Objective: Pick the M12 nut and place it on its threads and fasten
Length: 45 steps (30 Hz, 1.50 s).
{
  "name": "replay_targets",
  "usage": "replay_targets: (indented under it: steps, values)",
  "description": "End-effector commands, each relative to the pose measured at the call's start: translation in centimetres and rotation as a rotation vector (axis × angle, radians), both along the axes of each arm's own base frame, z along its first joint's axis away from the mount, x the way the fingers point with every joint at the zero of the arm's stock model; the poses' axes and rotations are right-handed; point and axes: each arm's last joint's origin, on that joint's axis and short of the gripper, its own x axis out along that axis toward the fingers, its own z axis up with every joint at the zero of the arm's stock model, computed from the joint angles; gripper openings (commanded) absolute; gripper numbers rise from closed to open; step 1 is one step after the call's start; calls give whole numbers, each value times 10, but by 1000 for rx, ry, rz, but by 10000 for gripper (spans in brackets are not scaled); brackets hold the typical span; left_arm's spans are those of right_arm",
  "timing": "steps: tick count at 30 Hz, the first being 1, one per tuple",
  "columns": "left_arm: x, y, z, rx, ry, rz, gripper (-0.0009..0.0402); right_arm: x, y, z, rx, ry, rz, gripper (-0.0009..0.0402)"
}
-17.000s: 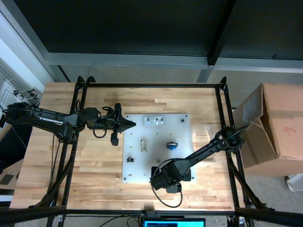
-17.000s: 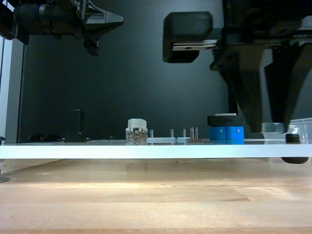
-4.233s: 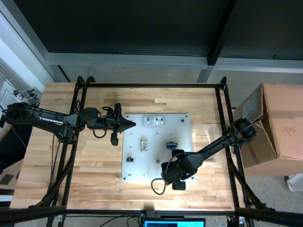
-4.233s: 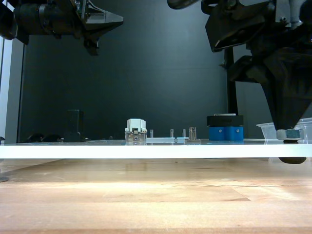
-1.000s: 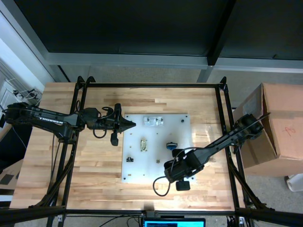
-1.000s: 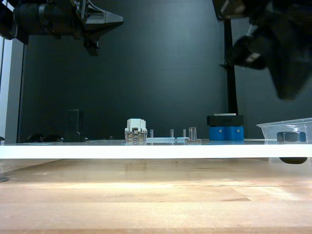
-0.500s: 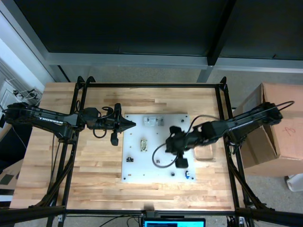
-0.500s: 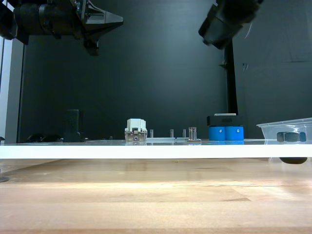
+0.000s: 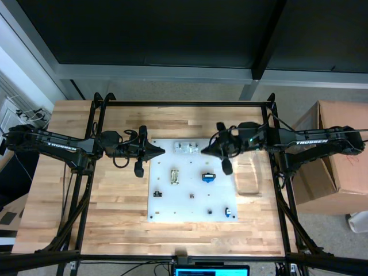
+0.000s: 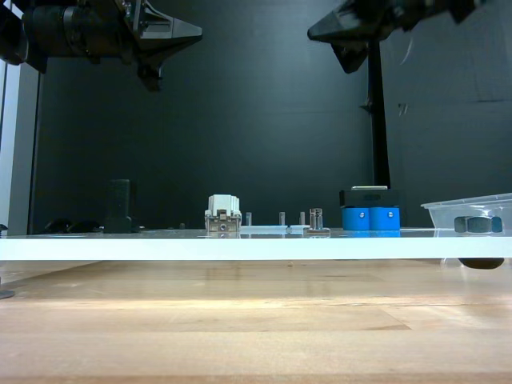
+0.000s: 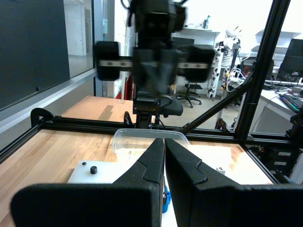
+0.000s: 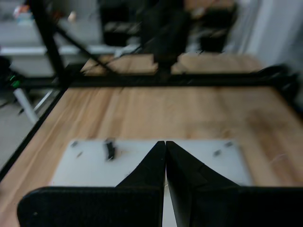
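A light plank-wood tabletop (image 9: 109,213) sits inside a black metal frame (image 9: 184,104) on grey floor (image 9: 190,91). A brown cardboard box (image 9: 333,155) stands just beside its right edge. Beyond lies a bright office with a black swivel chair (image 11: 189,92).

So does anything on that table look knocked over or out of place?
Nothing stands out. The silver nut sits level on its stud, not inside the clear tray behind it. The left gripper and right gripper hang shut above the white board's far end, holding nothing.
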Motion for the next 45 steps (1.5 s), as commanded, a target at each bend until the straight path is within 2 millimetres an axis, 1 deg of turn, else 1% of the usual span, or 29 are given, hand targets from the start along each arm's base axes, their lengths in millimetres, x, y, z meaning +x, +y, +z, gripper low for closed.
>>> replay_targets:
  steps: [1,3,7,13,16,21,31,39,45]
  values:
    - [0,0,0,0,0,0,0,-4,-2,-7,-8,-86,1,0]
    - [0,0,0,0,0,0,0,-5,-2,-13,-6,-129,23,0]
    - [0,0,0,0,0,0,0,-6,-2,-26,14,-186,13,0]
    - [0,0,0,0,0,0,0,-10,-4,-39,19,-266,-53,0]
    - [0,0,0,0,0,0,0,-11,-5,-39,34,-279,-65,0]
    - [0,0,0,0,0,0,0,-11,-7,-34,39,-326,-86,0]
    - [0,0,0,0,0,0,0,-10,-6,-36,58,-317,-81,0]
    - [0,0,0,0,0,0,0,-14,-6,-47,88,-316,-92,0]
    - [0,0,0,0,0,0,0,-13,-6,-46,92,-318,-89,0]
